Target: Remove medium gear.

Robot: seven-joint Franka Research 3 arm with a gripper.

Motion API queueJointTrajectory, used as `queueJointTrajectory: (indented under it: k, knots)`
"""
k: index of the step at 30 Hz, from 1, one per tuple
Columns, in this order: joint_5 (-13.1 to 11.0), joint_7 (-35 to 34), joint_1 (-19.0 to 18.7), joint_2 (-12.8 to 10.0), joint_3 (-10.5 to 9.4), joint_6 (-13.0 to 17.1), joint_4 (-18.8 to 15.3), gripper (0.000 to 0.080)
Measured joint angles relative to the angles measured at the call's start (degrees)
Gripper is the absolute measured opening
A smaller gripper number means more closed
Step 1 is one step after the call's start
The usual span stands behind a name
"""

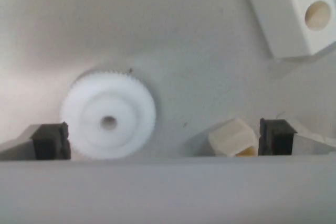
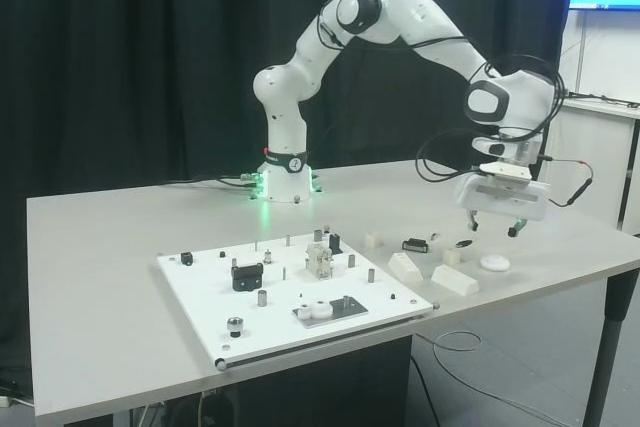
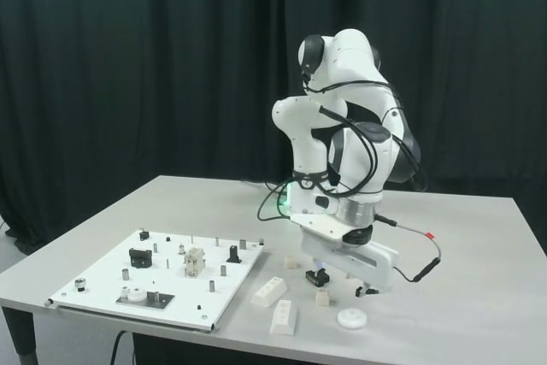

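Observation:
A white toothed gear [image 1: 108,116] with a small centre hole lies flat on the grey table. In the first room view the gear [image 2: 493,263] rests near the table's front right edge, in the second room view [image 3: 351,319] near the front edge. My gripper [image 1: 163,139] hangs open just above it, holding nothing. One black fingertip [image 1: 51,141] sits close beside the gear's rim; the other fingertip [image 1: 275,136] is far off. The gripper [image 2: 493,224] hovers a short way over the table, seen also in the second room view [image 3: 340,285].
A small white block [image 1: 233,137] lies by the far fingertip and a white block with two holes [image 1: 299,9] beyond. The white assembly board [image 2: 290,287] with pegs and parts lies left. White wedges [image 2: 404,267] and a black connector [image 2: 414,244] lie between.

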State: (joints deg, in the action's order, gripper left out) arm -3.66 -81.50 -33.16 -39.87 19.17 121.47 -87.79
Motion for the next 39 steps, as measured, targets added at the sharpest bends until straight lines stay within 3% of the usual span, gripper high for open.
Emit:
queueJointTrajectory:
  k: [21,32,39]
  knots:
    - [0.25,0.7,2.24,0.01,0.04,1.81,0.3,0.08]
    - [4.91,0.84,5.39,0.04,-0.02,2.47,2.12,0.08]
    - [8.04,1.75,9.09,0.05,-1.23,2.47,4.03,0.08]
